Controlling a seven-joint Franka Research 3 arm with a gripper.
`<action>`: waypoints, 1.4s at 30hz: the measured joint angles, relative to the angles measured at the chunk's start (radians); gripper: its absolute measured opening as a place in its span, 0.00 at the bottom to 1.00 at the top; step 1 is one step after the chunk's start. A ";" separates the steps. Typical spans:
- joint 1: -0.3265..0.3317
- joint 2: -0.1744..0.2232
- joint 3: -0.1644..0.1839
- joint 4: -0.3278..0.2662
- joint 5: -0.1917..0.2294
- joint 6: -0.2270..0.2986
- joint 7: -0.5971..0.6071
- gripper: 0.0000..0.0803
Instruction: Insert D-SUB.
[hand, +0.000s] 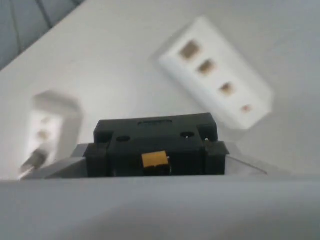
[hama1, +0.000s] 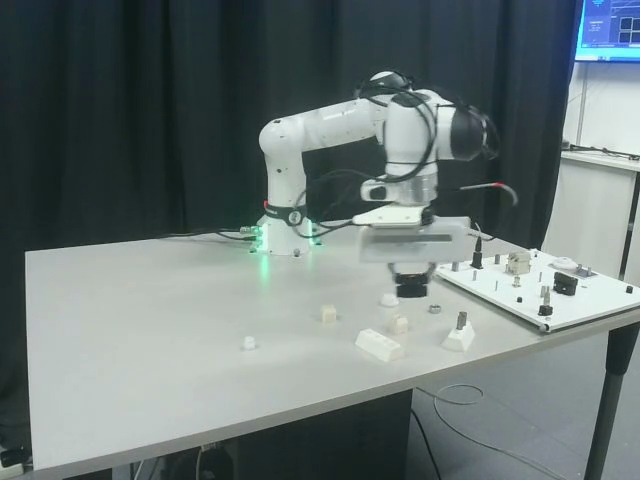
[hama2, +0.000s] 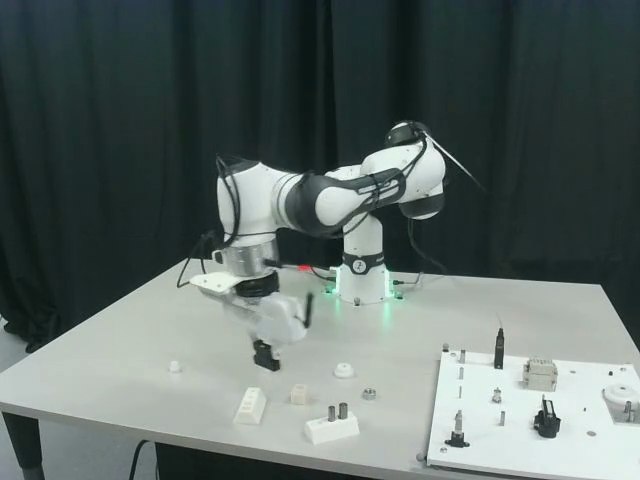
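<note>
While held above table (hama1: 150, 300), D-SUB (hand: 156, 145) sits between tool (hama1: 410, 288) fingertips (gripped).

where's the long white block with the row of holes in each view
Wrist view: long white block, beyond the black connector held in the gripper.
First room view: long white block on the grey table, near its front edge, below the gripper.
Second room view: long white block, just below the gripper.
Shared landmark: the gripper directly above it.
</note>
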 joint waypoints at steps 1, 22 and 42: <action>0.002 -0.003 0.000 0.013 0.002 -0.011 -0.001 0.48; 0.097 -0.012 0.026 0.250 0.008 -0.087 -0.038 0.48; 0.246 -0.012 0.072 0.437 -0.054 -0.064 -0.079 0.48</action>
